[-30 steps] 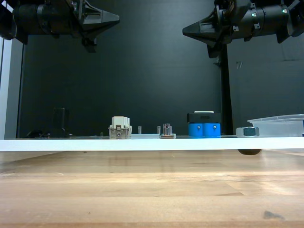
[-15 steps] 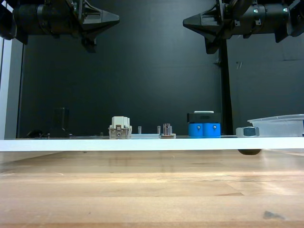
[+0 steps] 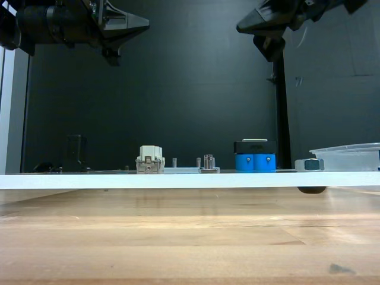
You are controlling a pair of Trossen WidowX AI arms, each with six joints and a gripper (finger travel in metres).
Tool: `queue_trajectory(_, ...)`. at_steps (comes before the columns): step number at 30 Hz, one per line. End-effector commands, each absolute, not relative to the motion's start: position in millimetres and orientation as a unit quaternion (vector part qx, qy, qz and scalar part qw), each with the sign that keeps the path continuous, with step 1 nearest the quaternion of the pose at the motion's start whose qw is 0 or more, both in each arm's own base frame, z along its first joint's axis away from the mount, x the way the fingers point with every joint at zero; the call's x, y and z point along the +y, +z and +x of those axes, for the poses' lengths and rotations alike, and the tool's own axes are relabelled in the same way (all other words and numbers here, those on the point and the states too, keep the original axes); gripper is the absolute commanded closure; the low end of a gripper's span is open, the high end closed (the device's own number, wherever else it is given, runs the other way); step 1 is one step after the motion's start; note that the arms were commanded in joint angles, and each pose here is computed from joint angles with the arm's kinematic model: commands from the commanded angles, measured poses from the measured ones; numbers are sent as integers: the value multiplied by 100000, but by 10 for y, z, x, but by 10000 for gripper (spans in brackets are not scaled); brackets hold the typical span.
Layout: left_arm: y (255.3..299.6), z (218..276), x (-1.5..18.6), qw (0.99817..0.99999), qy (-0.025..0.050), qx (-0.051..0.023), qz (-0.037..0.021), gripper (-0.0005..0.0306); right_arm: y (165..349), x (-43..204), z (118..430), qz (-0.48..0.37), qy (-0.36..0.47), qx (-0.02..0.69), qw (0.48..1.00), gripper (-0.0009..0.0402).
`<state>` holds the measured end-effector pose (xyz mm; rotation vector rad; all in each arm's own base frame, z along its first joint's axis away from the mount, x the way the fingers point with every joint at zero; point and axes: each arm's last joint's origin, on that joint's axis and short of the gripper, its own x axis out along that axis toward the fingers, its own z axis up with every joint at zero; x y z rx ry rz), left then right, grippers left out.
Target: Unfasten the M12 fastener and place in the container
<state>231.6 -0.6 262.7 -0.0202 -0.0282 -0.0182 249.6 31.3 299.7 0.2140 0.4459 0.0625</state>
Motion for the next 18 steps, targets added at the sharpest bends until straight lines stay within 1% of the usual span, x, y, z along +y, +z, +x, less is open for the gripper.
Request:
queue_trajectory(1, 2627, 2317, -6, 99981, -930, -1373, -1008, 300, 3020, 411, 2554, 13157, 3175, 26613, 95439, 393)
queue_trajectory(9, 2627, 2317, -6, 99981, -930, -1392, -1008, 300, 2943, 758, 2734, 13290, 4642, 38358, 91272, 393)
queue_trajectory(15, 2627, 2317, -6, 99981, -930, -1392, -1008, 300, 2952, 929, 2902, 15616, 3073, 43010, 88864, 393)
queue_trajectory(18, 2627, 2317, -6, 99981, -930, -1392, -1008, 300, 2950, 1018, 2990, 14820, 1256, 44823, 88146, 393)
